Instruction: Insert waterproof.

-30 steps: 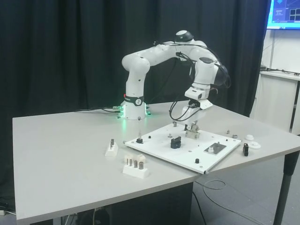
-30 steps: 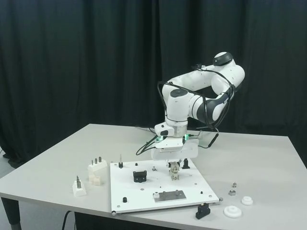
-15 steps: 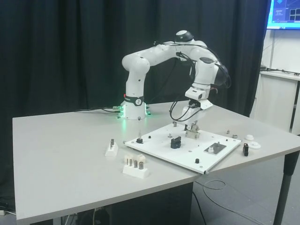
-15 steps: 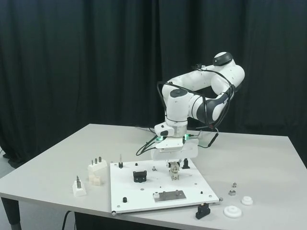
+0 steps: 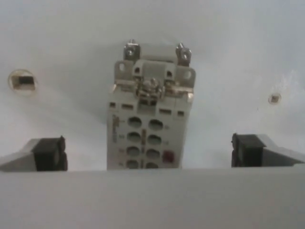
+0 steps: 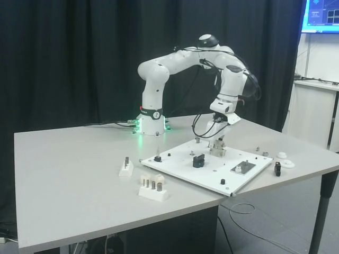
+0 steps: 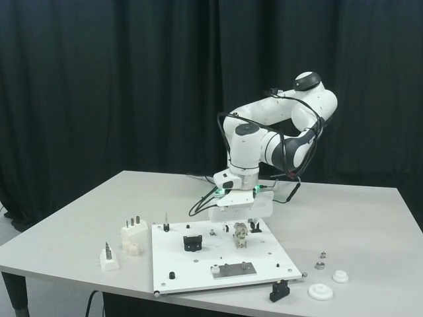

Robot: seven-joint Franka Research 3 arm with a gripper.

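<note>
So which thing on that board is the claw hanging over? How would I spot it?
Start at the white board on the grey table, and find the spot under the robot's open claw. There stands a grey block, the waterproof connector, upright with rows of round holes in its face and a metal clasp. Its neighbours on the board are small black pieces and a flat metal plate.

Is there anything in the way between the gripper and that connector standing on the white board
Nothing visible. In the wrist view the connector stands alone between the two open fingertips, gripper directly above it. The room views show the gripper just over it on the white board.
</note>
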